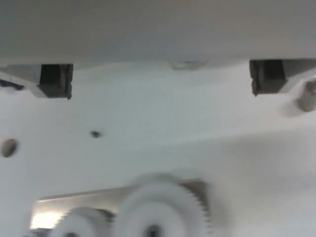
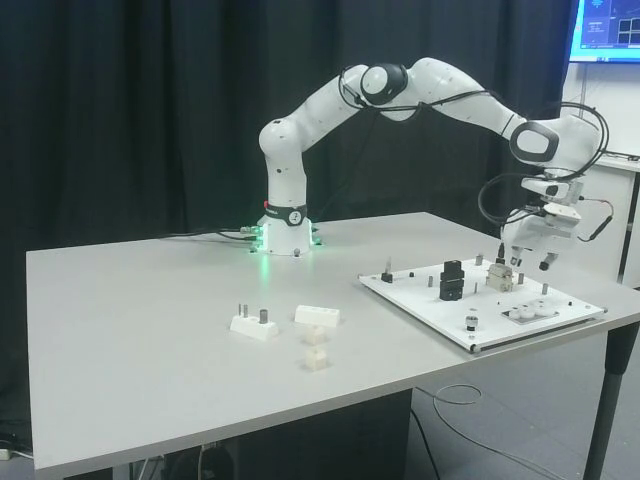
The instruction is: Pick round peg 4.
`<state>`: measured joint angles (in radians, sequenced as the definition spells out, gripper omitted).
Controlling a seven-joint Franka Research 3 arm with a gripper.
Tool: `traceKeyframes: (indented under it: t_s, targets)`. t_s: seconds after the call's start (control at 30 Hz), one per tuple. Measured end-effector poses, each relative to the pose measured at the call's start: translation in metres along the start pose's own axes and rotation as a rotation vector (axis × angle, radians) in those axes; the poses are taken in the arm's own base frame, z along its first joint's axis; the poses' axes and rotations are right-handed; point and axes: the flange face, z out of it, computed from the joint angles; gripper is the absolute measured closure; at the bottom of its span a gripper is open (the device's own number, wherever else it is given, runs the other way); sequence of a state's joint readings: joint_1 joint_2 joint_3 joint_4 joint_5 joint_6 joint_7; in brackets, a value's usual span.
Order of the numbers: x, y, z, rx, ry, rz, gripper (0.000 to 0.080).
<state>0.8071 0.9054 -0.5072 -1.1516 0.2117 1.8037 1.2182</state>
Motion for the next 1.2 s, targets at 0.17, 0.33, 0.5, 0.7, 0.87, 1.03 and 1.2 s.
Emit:
traceKeyframes:
  t_s: [0.17,0.33,0.5,0.7,0.87,1.03,1.2]
  targets:
    - [0.013,0.009,0.0,-0.045,0.016,-0.003,0.0003]
    - [0.025,0.017,0.001,-0.086,0.023,-0.005,0.0003]
    - [0.038,0.024,0.006,-0.119,0.018,0.0,0.0003]
    - [0.055,0.033,0.014,-0.154,0.008,0.002,0.0003]
    - [0.068,0.041,0.021,-0.182,-0.005,0.013,0.0003]
    - [0.08,0.05,0.029,-0.211,-0.016,0.015,0.0003]
    - [0.09,0.058,0.039,-0.242,-0.028,0.02,0.0003]
